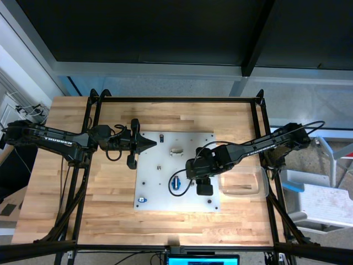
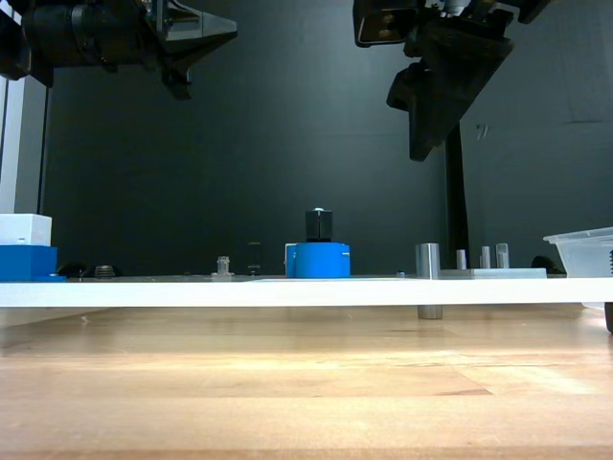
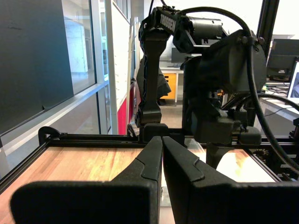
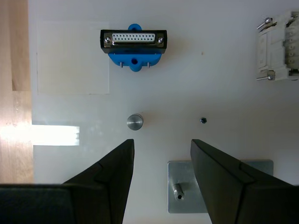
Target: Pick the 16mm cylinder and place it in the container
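The 16mm cylinder (image 4: 135, 121) is a small round silvery peg standing upright on the white board, seen end-on in the right wrist view; in the low view the cylinder (image 2: 427, 261) is a short grey post. My right gripper (image 4: 162, 143) hangs open well above the board (image 1: 165, 193), with the peg just ahead of its fingertips and nothing between them. In the high view the right gripper (image 1: 191, 169) is over the board's right half. The clear container (image 1: 242, 185) sits on the table right of the board. My left gripper (image 1: 151, 142) is shut and empty, raised at the board's left edge.
A blue connector (image 4: 133, 44) lies beyond the peg. A flat grey block (image 4: 219, 186) with small pins lies under the right finger. A grey multi-pin socket (image 4: 280, 49) sits at the side. A blue upright plug (image 2: 318, 259) stands mid-board. The black frame (image 1: 259, 118) rings the table.
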Robot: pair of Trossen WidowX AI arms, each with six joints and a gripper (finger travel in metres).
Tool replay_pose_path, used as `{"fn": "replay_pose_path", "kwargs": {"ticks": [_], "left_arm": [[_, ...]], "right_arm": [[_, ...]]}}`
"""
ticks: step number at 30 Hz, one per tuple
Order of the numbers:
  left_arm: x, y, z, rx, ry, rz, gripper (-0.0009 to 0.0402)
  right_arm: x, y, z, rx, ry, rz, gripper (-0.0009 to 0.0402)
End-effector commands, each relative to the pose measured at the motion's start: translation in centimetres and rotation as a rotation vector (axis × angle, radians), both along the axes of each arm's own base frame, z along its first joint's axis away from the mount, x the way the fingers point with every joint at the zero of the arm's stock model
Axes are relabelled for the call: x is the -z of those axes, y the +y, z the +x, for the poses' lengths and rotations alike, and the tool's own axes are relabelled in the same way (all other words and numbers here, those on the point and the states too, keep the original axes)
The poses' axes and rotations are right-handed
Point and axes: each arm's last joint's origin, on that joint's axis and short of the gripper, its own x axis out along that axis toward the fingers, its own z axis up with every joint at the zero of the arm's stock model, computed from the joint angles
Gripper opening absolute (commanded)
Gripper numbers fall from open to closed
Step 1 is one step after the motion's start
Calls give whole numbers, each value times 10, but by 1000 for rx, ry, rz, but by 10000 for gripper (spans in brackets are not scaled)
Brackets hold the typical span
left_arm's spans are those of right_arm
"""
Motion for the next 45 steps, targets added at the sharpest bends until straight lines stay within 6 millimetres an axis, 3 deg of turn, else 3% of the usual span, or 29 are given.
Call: {"fn": "replay_pose_path", "kwargs": {"ticks": [1, 19, 32, 45], "left_arm": [[0, 0, 0, 0, 0, 0, 0], [0, 0, 0, 0, 0, 0, 0], [0, 0, 0, 0, 0, 0, 0], [0, 0, 0, 0, 0, 0, 0]], "right_arm": [[2, 3, 5, -5, 23, -6, 169], [31, 17, 26, -2, 109, -20, 169], [38, 19, 27, -3, 117, -20, 171], [56, 21, 35, -21, 150, -36, 214]]}}
